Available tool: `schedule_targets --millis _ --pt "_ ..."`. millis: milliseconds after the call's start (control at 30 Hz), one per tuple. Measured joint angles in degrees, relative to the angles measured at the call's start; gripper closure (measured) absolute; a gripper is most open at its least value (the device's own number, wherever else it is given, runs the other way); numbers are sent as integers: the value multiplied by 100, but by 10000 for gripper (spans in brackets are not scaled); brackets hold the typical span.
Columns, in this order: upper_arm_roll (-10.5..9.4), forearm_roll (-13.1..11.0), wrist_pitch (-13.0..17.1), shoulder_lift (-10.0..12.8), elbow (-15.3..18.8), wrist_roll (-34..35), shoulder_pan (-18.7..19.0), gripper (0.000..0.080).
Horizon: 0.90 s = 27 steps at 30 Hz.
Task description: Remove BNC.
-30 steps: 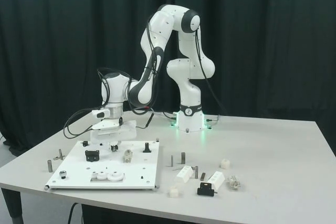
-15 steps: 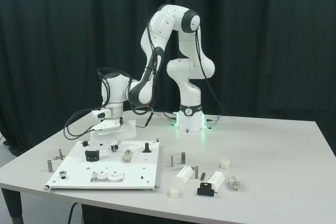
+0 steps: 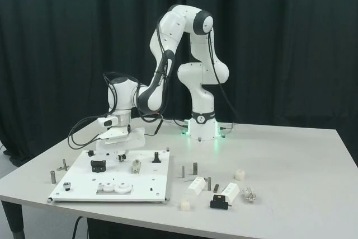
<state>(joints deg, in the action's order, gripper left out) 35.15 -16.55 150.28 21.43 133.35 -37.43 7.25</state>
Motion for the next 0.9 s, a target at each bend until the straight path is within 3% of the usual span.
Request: schedule_targets --millis 400,900 --pt "11 143 -59 -56 -7 -79 3 676" --pt "337 712 -788 -741 -17 -73 2 676"
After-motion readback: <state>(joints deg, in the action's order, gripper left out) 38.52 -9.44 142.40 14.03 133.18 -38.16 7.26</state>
